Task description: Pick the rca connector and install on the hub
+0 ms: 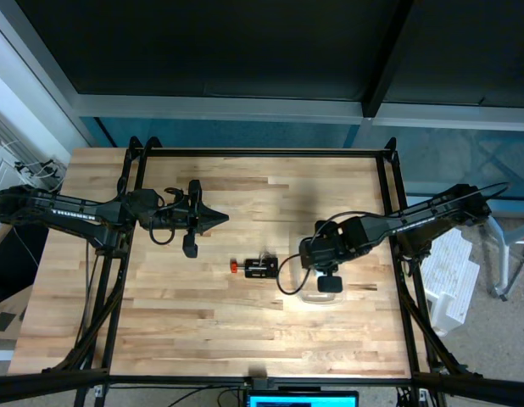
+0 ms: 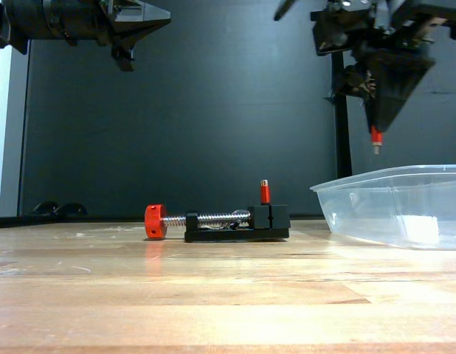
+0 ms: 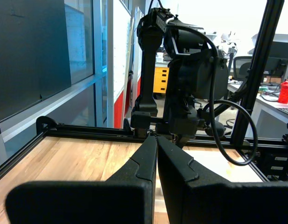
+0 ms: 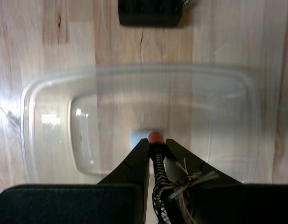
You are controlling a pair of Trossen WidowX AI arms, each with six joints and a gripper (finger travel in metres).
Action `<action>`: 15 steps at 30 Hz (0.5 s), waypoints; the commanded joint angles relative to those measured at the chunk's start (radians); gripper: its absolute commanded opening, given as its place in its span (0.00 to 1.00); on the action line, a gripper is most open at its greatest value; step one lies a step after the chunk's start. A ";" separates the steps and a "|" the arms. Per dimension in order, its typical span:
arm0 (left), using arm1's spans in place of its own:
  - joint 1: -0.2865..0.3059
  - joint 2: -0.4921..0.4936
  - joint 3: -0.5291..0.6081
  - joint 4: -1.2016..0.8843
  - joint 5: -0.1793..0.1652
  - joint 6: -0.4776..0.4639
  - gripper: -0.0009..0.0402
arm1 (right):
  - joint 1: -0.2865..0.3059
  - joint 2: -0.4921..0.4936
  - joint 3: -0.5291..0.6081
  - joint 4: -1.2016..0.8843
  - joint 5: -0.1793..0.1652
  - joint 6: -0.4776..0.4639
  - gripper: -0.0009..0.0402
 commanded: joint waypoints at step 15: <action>0.000 0.000 0.000 0.000 0.000 0.000 0.02 | -0.027 0.177 0.203 -0.008 0.008 0.004 0.02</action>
